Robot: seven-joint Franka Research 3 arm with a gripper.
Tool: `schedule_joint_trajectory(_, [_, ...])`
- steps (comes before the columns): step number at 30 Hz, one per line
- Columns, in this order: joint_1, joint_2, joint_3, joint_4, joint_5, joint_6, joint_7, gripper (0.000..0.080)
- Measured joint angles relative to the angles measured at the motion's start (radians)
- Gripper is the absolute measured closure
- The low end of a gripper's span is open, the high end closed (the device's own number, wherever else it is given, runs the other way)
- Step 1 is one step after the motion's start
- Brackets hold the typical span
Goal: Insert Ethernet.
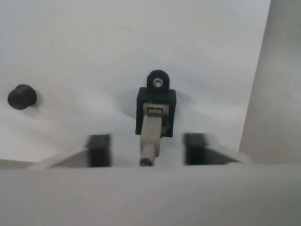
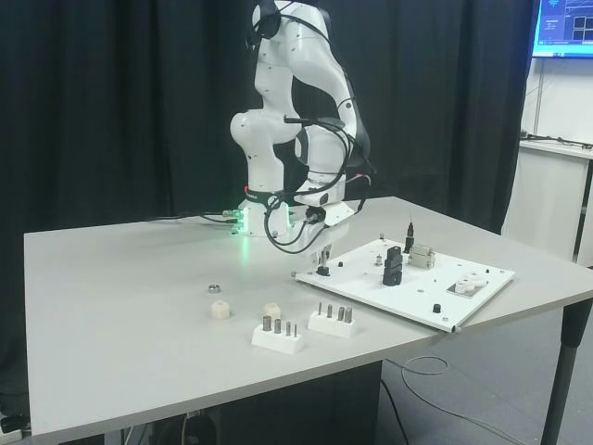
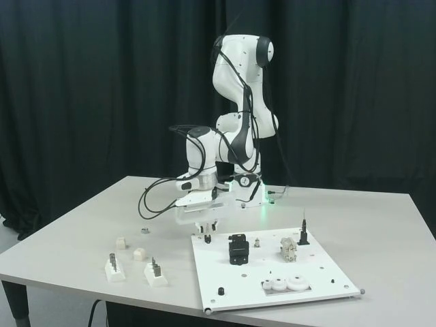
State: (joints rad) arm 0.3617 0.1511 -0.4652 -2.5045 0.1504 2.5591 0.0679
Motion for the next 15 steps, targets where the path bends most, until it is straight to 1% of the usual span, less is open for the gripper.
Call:
schedule_joint_trajectory(5, [0.002,-0.001,0.0,0.008,0.0,-0.016,0.005,0.0614])
schedule_joint_trajectory(6, [0.002,-0.002,0.0,0.01,0.0,-0.02,0.008,0.0227])
schedule_joint_trajectory(15, [0.009,-0.019,0.0,0.039,0.0,-0.063,0.043,0.0227])
